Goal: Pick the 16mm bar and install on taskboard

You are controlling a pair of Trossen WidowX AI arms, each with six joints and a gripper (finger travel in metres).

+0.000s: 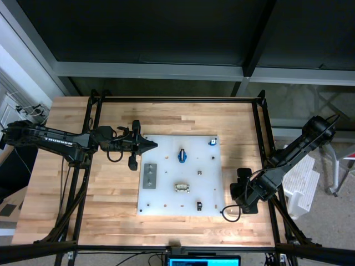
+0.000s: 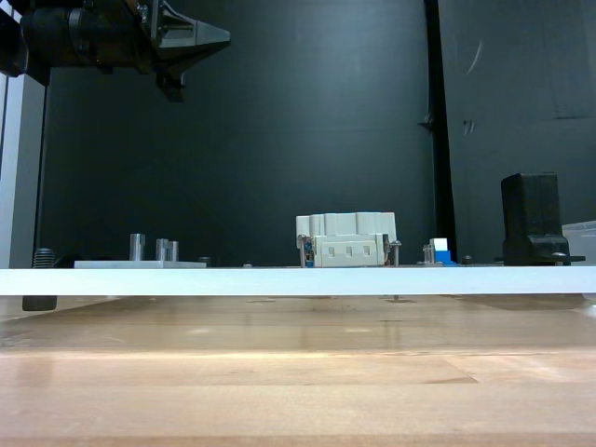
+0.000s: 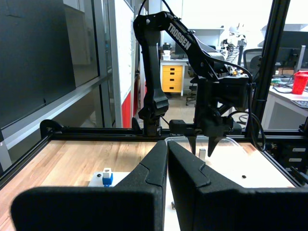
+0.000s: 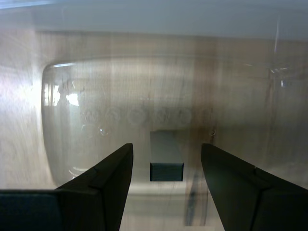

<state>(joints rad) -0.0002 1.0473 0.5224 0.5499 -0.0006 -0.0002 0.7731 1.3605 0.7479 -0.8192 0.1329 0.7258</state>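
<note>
Found the 16mm bar point(image 4: 166, 163) sitting in a clear tray point(image 4: 48, 106) on the counter point(image 1: 111, 210), just off the right edge of the taskboard point(image 1: 163, 202), so not installed yet; looks to be standing on end, small and dark grey; got the right end effector point(image 4: 167, 145) pointing down into that tray, fingers point(image 4: 113, 168) spread wide to either side of the bar, no contact visible, gripping nothing; can't tell from the high view how low the tips sit; spotted the left end effector point(image 1: 151, 145) well apart from all that, held roughly level and high over the far-left corner of the taskboard, fingers pinched down to a narrow slit, carrying nothing; on the board itself, going by the high view: grey metal block point(image 1: 150, 174) near the left edge, blue knob point(image 1: 182, 155) toward the far side, beige connector point(image 1: 181, 189) around the middle, small black piece point(image 1: 199, 206) by the near edge, little blue-and-white piece point(image 1: 212, 142) at the far-right corner; from the low view, just the board's white edge with short pegs poking up off the block and the beige connector standing tallest near the centre.
</note>
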